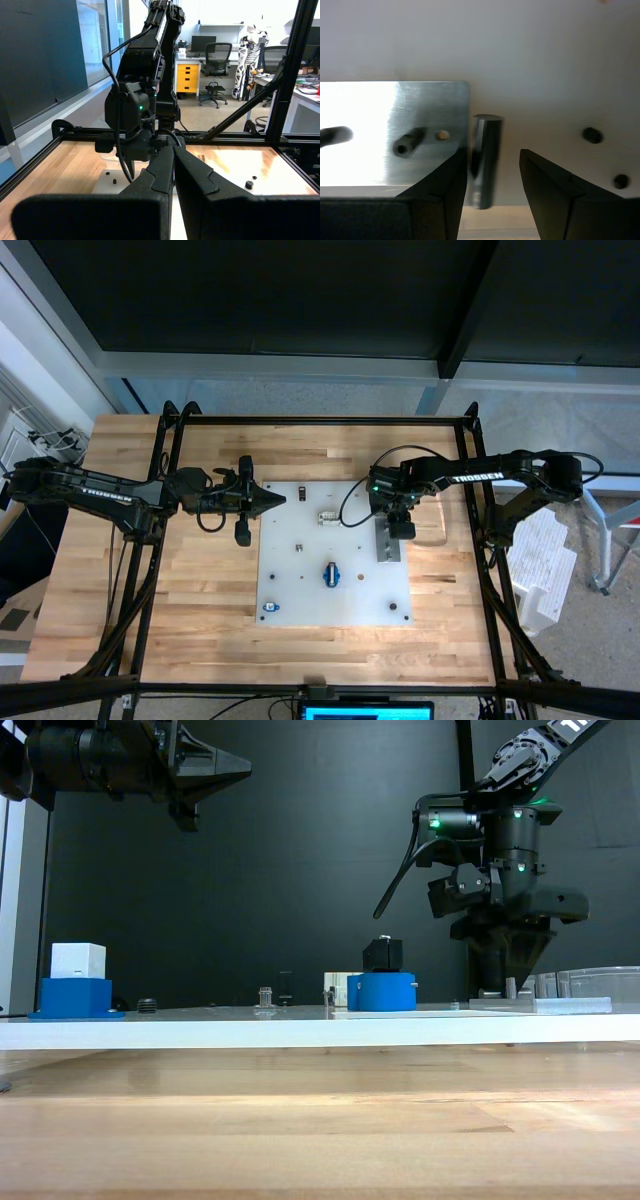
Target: Remove the 16mm cylinder and place in the container
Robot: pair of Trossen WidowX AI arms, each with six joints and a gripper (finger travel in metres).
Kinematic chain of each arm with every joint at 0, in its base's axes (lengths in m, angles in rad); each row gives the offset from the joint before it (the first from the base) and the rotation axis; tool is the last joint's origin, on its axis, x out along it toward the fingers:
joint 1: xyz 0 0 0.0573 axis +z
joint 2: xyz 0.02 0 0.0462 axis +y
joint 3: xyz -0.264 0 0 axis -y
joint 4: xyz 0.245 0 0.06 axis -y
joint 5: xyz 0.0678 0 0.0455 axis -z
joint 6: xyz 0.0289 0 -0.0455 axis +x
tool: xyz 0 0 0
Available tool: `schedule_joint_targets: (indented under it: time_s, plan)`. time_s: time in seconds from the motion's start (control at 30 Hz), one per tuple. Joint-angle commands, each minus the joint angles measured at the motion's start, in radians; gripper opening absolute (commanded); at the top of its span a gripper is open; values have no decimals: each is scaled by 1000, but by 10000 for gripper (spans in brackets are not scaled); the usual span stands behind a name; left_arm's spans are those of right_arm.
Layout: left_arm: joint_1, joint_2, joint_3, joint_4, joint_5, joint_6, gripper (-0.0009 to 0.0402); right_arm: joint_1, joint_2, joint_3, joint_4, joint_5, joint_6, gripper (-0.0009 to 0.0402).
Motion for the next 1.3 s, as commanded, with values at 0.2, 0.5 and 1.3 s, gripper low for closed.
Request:
schedule_joint_targets:
  time_s: [0.2,0.5,1.3]
  plan:
    - [0,0,0,0,0,0,0,-13,1,-1,2,-34,-23,117]
    - [0,0,0,0,0,0,0,-22,1,-27,21,-32,-42,93]
    - [0,0,0,0,0,0,0,-44,-19,-27,16,-40,-74,4]
